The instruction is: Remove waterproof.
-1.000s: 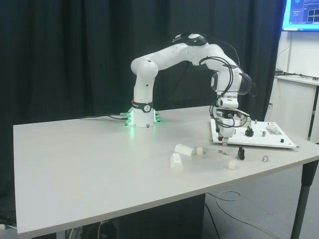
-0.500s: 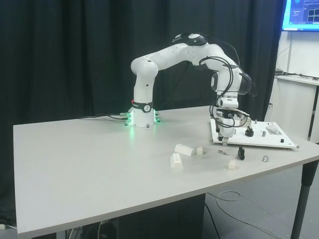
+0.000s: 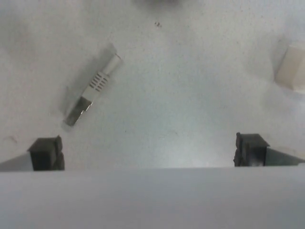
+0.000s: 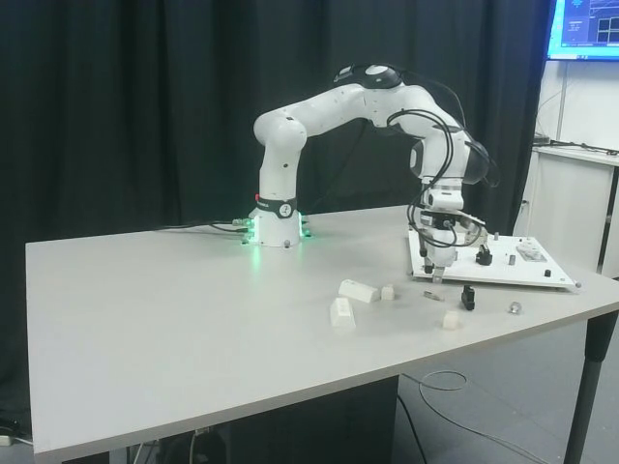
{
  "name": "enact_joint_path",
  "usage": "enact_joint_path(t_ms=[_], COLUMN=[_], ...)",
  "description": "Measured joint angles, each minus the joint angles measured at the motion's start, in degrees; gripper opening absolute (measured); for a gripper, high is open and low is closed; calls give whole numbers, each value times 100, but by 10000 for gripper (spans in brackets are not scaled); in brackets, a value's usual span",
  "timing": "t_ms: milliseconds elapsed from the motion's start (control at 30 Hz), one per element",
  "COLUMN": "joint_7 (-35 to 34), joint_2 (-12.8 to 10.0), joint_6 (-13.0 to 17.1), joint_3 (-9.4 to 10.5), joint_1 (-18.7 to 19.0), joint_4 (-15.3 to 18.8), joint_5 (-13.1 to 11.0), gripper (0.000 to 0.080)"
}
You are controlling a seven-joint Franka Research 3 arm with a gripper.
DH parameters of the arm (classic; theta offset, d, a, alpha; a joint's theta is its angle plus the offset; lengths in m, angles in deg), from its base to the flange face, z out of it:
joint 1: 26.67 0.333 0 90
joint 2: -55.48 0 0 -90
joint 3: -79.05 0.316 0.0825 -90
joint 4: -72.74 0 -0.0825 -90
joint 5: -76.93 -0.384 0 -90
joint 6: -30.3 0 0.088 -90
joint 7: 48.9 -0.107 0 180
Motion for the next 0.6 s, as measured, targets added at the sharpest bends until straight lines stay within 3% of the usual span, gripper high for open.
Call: enact_joint_path(t_ms=[600], joint_7=[-484], joint_2=[1], joint_6=[-398], joint_3=[-26], joint_1=[93], joint_4=[-455], joint_5=[-5], gripper=[800])
